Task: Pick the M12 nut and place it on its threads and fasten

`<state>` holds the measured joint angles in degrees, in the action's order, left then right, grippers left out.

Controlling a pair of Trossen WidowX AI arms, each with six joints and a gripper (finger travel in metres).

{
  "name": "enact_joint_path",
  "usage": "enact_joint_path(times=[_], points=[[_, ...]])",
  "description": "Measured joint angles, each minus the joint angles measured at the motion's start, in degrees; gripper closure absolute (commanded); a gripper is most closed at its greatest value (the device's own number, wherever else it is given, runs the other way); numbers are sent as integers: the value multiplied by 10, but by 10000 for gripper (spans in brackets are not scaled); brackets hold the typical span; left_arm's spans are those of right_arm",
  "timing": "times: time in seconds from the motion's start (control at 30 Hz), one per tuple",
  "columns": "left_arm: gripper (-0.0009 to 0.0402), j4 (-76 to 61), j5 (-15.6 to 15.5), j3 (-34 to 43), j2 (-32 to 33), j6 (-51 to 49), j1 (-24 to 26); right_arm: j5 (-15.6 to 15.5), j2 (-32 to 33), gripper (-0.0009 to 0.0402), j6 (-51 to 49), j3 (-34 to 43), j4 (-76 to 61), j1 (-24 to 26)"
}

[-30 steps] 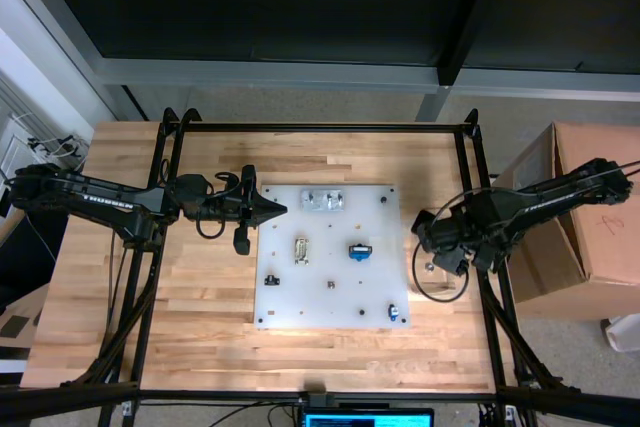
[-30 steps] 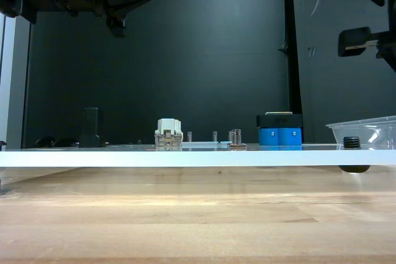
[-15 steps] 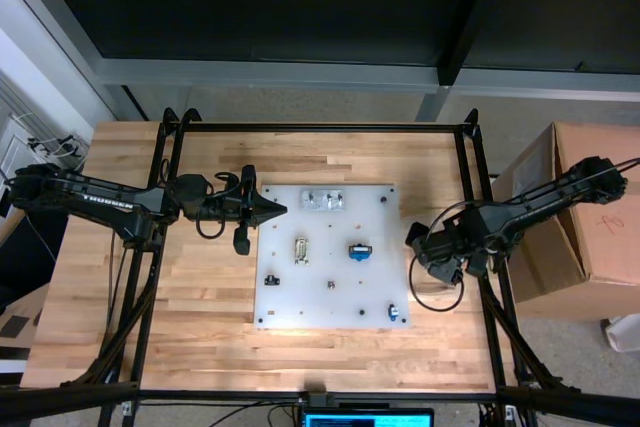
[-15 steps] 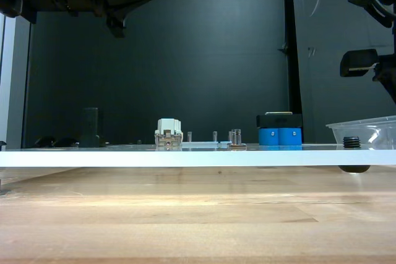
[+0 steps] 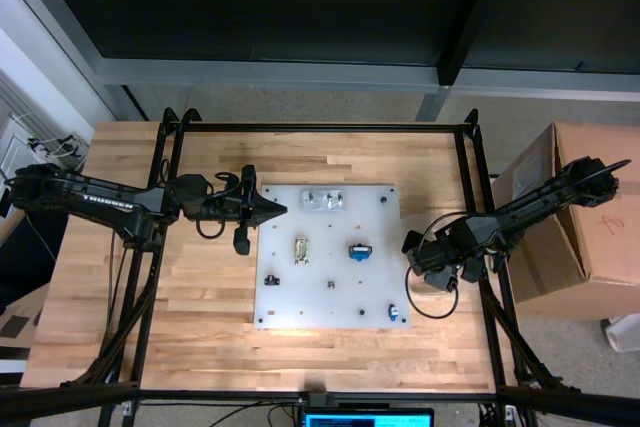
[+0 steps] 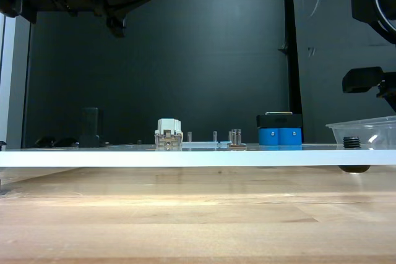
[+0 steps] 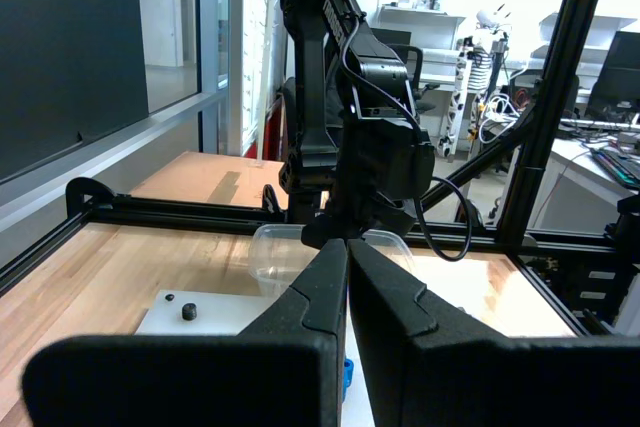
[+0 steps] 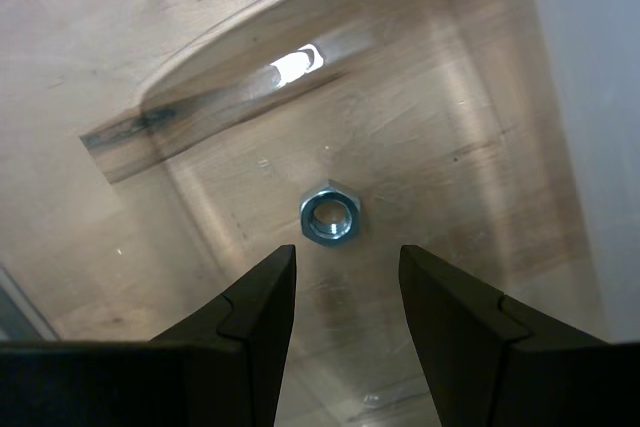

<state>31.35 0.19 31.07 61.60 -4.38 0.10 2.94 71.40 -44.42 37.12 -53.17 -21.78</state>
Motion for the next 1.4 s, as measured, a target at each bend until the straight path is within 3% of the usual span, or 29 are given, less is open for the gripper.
enact_joint_path(times=[1.2, 1.4], points=[[393, 0, 0, 0, 0, 0, 0, 0, 3, 252, 4, -58, 89, -14], [393, 0, 0, 0, 0, 0, 0, -1, 3, 284, 4, -58, 90, -14]])
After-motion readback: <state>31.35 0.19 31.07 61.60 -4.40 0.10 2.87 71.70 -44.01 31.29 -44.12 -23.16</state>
